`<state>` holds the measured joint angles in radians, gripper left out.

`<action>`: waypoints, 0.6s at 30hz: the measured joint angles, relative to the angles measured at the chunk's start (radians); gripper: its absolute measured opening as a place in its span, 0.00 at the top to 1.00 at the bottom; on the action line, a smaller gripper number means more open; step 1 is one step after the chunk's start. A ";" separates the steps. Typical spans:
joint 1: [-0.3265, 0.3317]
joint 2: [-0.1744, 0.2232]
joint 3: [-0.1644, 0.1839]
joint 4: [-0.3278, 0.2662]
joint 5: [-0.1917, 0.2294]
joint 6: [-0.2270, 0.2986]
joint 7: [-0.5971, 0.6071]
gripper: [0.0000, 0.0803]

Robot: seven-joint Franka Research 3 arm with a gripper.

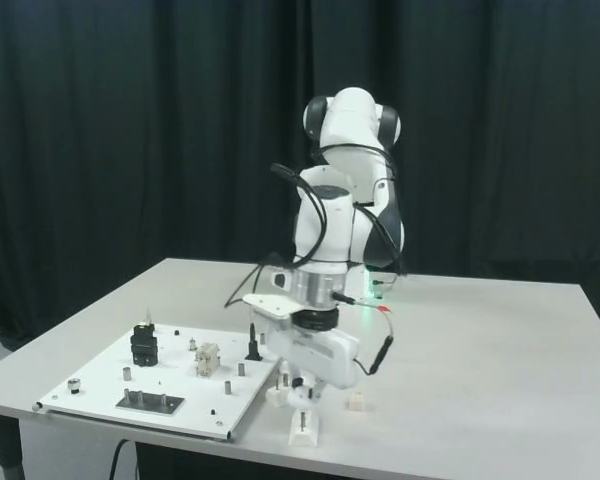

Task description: Insert large gear.

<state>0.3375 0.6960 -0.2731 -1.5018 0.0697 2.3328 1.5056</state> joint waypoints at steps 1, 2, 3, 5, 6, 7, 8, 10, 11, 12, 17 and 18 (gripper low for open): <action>-0.005 0.000 0.000 0.007 -0.006 -0.007 0.000 0.59; -0.010 0.000 0.000 0.013 -0.011 -0.014 -0.001 0.59; -0.015 0.000 0.000 0.020 -0.016 -0.021 -0.001 0.59; -0.025 0.000 0.000 0.032 -0.027 -0.031 -0.002 0.59; -0.031 0.000 0.000 0.039 -0.034 -0.036 -0.003 0.59; -0.036 0.000 0.000 0.045 -0.041 -0.042 -0.005 0.59; -0.042 0.000 0.001 0.051 -0.047 -0.047 -0.007 0.59; -0.055 0.000 0.001 0.063 -0.058 -0.055 -0.012 0.59; -0.061 0.000 0.001 0.069 -0.063 -0.061 -0.015 0.59; -0.068 0.000 0.002 0.074 -0.066 -0.066 -0.017 0.59; -0.104 0.001 0.006 0.099 -0.072 -0.090 -0.035 0.59; -0.112 0.001 0.007 0.103 -0.072 -0.093 -0.040 0.59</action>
